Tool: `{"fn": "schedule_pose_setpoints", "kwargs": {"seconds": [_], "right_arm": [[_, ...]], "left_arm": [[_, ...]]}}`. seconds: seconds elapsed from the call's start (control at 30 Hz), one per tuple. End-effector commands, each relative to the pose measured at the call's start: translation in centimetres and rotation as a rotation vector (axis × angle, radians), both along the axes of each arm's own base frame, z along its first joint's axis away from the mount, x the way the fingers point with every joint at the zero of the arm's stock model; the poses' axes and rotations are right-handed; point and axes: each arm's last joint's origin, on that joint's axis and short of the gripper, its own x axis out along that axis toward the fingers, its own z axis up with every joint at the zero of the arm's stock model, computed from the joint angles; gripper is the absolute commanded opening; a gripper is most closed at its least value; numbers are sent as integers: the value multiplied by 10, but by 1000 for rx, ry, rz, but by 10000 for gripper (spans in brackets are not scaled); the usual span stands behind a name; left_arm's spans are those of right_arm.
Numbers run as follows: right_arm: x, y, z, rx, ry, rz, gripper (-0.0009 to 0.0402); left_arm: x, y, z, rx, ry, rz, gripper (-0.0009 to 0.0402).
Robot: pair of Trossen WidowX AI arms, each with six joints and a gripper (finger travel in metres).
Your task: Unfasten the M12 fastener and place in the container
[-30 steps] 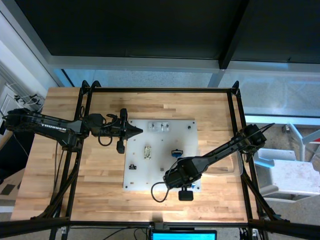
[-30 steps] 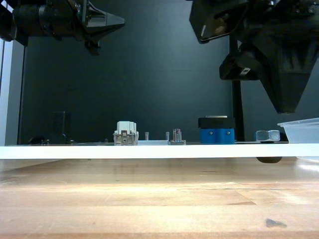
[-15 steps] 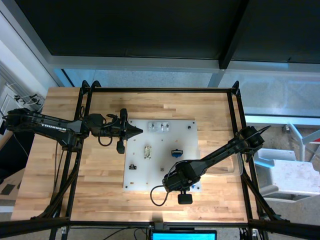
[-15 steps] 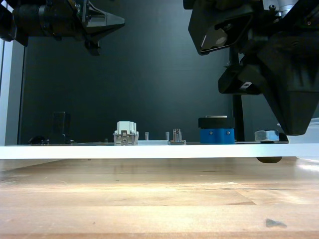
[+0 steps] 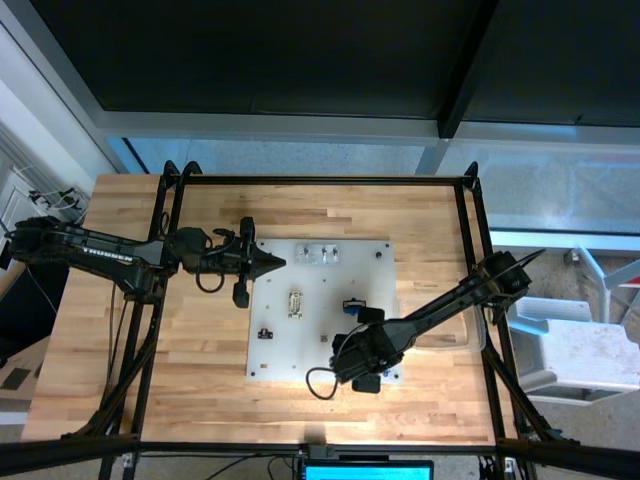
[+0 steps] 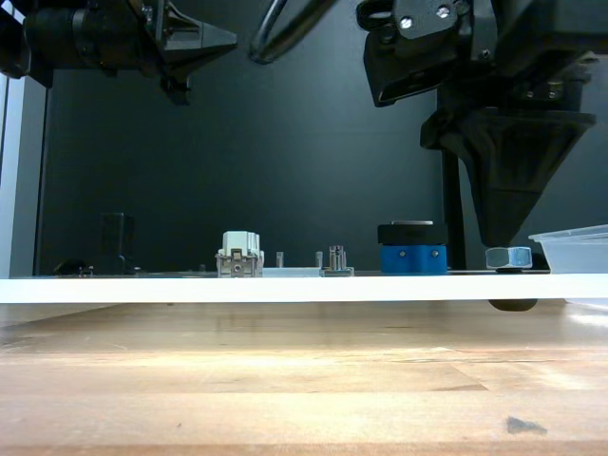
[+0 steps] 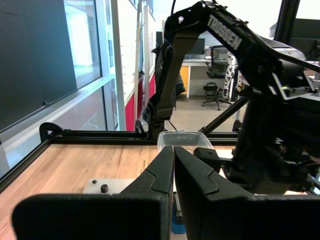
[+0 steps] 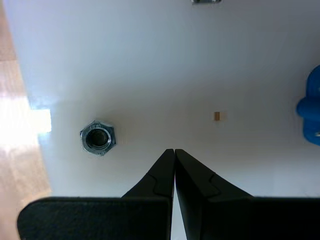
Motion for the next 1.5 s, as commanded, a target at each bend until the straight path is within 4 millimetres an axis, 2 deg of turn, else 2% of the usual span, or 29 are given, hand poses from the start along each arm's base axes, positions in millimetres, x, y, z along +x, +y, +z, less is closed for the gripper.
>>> {"fn": "schedule_pose_setpoints", "kwargs": {"seconds": [0.03,0.23,0.47,0.63,0.9,0.97,1.1,1.2,1.5], "right_arm": [[1,4,1,104,17,10,0],[2,11,3,242,27,30,0],[2,13,4,270,33,30,0],[5,16,-6,264,37,53,0],[5,16,-8,258,35,68,0],[5,15,-8,236,28,70,0],[1,6,-5,5,-9,-13,0],[-3,1,1,-99,18,-19,0],[-5,4,6,-10,53,-13,0]], "left_arm": [[0,0,0,0,1,0,0],[0,0,0,0,1,1,0],[0,0,0,0,0,0,0],[0,0,0,0,0,0,0],[0,0,0,0,0,0,0],[0,0,0,0,0,1,0],[0,0,0,0,0,0,0],[0,0,0,0,0,1,0],[0,0,0,0,0,1,0]]}}
